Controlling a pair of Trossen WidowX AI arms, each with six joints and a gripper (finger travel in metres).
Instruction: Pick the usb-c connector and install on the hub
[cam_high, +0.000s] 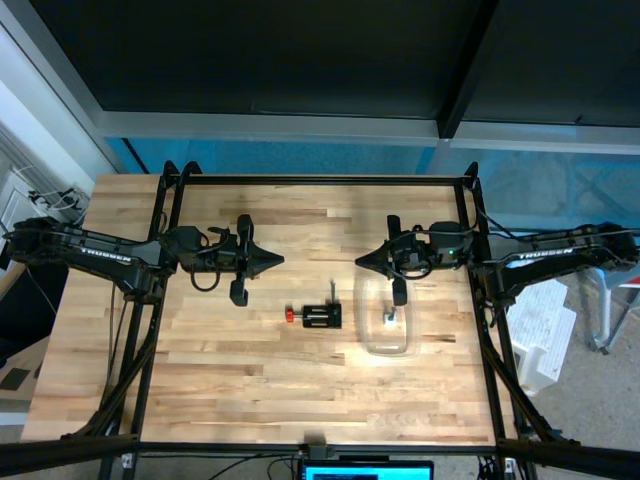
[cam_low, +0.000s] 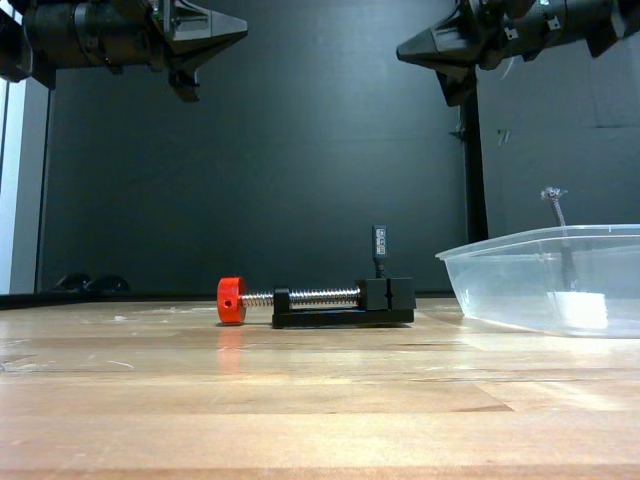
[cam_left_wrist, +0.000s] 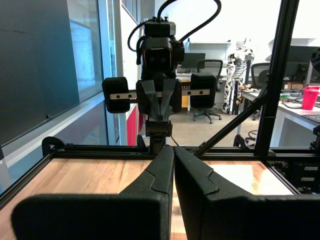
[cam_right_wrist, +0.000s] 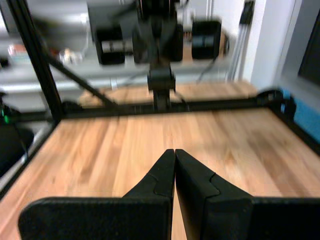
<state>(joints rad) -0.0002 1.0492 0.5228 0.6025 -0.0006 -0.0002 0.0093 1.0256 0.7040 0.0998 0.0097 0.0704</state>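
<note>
**Wood desk, open middle, one crowded side**

Both arms hang high over the desk. The left tool is up and to the left of the clamp, the right tool up and to its right. Each has its fingers pressed together and holds nothing.

The connector lies free in a clear tub just right of the clamp, its lead poking up. What I take for the hub stands upright in the clamp, at the end away from the red knob.

Risks, as I judge them:
- A tool going in without parting its fingers would only shove the connector about.
- A finger catching the tub wall could slide the tub into the clamp.
- The lead could snag on the rim.

Room is generous left of the clamp and in front of it. The tub crowds its right side, and the frame stands well off.
</note>
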